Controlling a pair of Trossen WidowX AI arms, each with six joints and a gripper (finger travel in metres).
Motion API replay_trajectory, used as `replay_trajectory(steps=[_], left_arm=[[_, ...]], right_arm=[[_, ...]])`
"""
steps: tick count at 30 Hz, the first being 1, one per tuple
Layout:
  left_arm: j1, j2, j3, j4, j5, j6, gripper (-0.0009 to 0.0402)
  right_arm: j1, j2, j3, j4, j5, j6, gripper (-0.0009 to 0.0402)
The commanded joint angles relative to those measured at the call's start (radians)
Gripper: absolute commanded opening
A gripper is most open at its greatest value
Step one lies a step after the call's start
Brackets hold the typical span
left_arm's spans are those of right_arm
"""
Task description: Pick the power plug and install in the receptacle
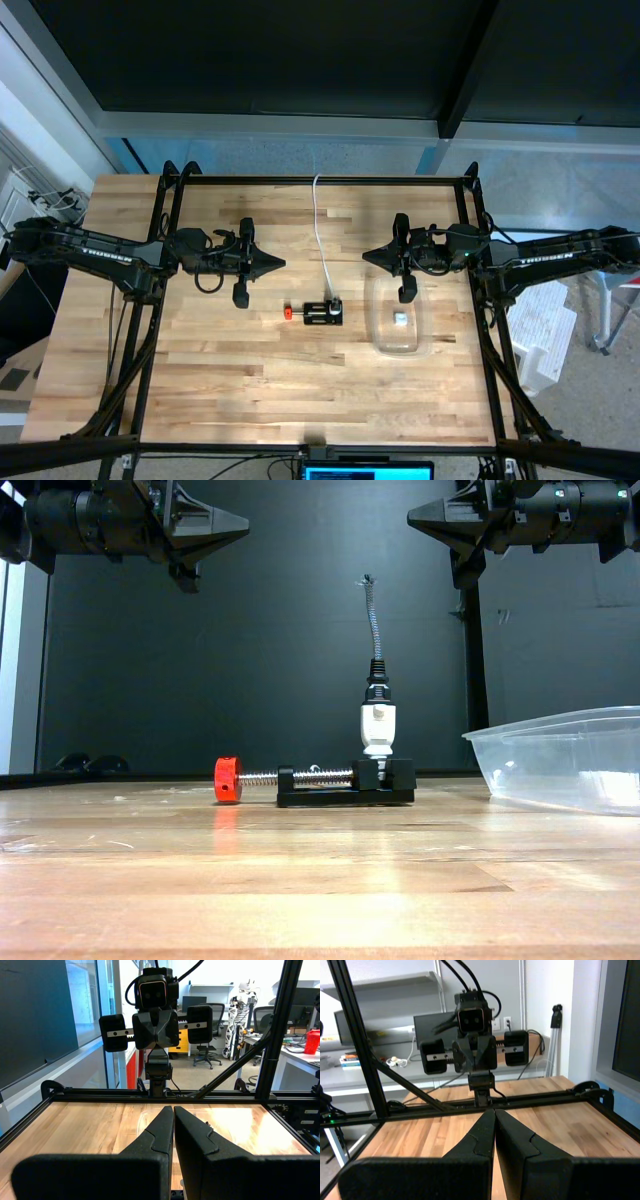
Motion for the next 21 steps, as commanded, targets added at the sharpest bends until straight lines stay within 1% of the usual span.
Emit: replay_trajectory(steps=[1, 4, 6, 21], left_arm=[[0.0, 0.0, 0.0, 0.0, 0.0, 0.0, 0.0], [0.0, 0.0, 0.0, 0.0, 0.0, 0.0, 0.0], [0.0, 0.0, 0.0, 0.0, 0.0, 0.0, 0.0], [0.0, 0.0, 0.0, 0.0, 0.0, 0.0, 0.0]], right_arm=[[0.0, 0.0, -0.001, 0.002, -0.003, -0.001, 0.0], [0.0, 0.0, 0.0, 0.002, -0.002, -0.006, 0.0], [0.0, 0.0, -0.001, 0.001, -0.002, -0.027, 0.0], [0.0, 0.0, -0.001, -0.017, 0.0, -0.026, 0.0]])
